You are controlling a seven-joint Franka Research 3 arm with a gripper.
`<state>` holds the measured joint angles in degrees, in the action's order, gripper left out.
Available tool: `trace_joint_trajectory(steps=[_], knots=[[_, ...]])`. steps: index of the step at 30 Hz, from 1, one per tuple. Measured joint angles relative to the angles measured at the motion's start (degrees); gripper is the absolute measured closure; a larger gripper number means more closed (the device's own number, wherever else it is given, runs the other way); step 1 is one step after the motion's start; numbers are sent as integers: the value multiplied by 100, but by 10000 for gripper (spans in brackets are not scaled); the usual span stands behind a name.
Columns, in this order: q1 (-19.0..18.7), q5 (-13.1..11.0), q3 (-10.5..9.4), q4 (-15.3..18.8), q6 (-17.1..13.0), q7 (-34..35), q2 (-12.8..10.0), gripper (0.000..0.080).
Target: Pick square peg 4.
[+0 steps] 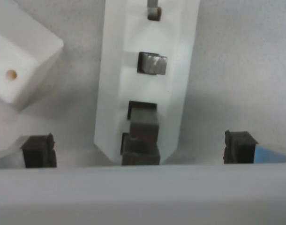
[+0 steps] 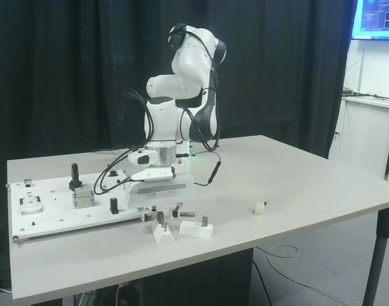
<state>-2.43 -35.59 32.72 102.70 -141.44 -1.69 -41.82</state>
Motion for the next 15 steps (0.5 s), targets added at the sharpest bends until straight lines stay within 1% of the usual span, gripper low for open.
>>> trace_joint_trajectory(steps=[4, 5, 10, 11, 15], knots=[[43, 0, -42, -24, 10, 0, 0, 3], [45, 0, -42, -31, 16, 0, 0, 94], [55, 0, -38, -86, 82, 40, 0, 94], [56, 0, -34, -100, 109, 52, 0, 260], [57, 0, -11, -150, 204, 101, 2, 260]])
